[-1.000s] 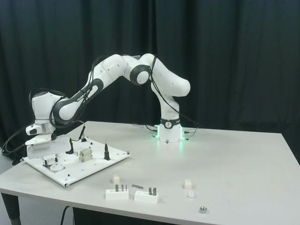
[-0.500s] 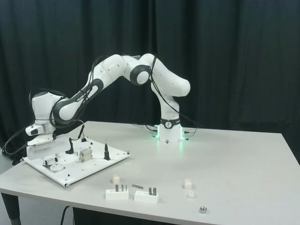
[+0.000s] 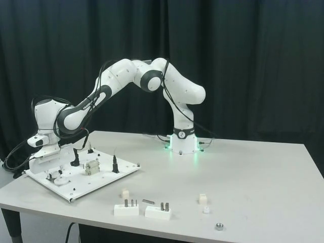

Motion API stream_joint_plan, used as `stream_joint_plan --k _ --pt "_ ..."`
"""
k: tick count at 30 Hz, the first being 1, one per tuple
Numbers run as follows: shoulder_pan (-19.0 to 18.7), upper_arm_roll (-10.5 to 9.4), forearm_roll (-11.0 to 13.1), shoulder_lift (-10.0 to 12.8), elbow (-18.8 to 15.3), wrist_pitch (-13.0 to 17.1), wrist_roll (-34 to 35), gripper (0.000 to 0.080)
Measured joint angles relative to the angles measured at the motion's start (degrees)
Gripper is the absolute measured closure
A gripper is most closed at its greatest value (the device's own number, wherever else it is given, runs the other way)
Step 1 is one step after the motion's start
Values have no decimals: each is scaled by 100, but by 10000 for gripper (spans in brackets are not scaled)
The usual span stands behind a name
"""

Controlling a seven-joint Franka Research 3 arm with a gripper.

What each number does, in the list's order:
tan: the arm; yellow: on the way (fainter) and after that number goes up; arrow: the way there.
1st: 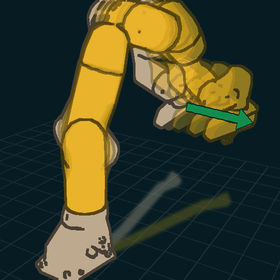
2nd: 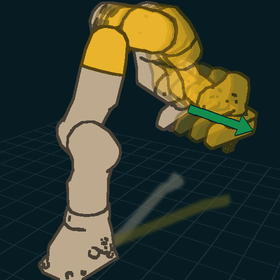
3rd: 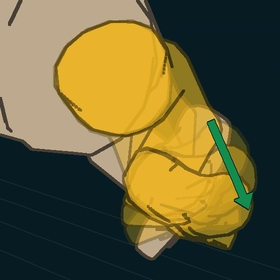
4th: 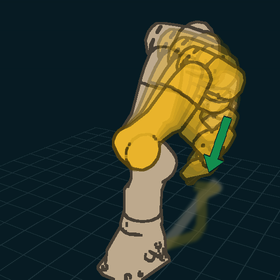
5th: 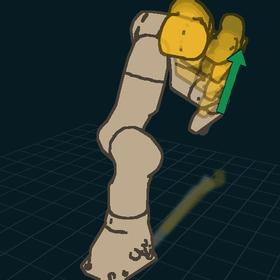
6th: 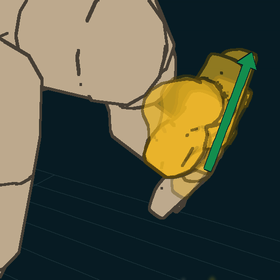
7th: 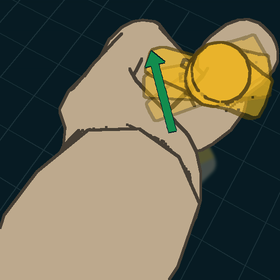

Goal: Insert medium gear.

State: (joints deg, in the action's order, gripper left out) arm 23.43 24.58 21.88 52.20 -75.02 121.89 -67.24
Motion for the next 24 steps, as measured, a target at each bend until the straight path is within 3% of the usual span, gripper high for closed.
stream_joint_plan --k 14,19,24 --pt "0 0 0 3 -1 11 -760 407" --pt "5 1 17 3 -1 11 -683 407" --pt "6 4 30 3 -3 10 -163 407"
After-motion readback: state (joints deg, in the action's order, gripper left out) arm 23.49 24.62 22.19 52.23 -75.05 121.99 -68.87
